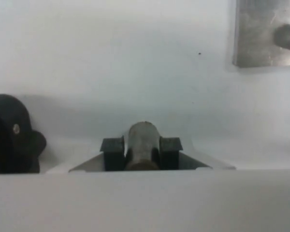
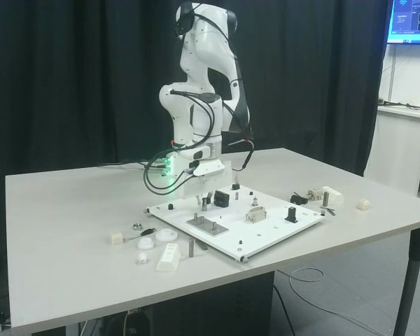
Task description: Remove round peg 4.
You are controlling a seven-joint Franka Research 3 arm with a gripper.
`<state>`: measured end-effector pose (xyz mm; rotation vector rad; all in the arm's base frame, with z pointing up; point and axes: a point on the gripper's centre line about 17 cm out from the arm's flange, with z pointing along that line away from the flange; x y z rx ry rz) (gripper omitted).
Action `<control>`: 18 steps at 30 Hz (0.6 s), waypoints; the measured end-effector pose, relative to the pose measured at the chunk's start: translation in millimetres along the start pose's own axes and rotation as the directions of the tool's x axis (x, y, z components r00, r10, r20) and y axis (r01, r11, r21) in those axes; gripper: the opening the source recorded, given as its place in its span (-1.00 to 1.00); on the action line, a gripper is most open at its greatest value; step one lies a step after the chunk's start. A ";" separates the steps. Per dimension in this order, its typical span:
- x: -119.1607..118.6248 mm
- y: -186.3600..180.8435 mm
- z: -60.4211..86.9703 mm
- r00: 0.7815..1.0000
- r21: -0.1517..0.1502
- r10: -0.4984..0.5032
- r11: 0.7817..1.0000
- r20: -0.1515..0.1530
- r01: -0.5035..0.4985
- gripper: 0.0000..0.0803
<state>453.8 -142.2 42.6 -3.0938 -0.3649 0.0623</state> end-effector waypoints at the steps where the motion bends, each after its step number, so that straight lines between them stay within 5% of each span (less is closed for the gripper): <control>1: 0.1 0.0 -1.4 1.000 0.001 0.000 1.000 -0.001 0.000 -0.63; 18: 3.7 -1.5 -43.4 1.000 -0.006 -0.002 1.000 -0.012 0.002 -0.64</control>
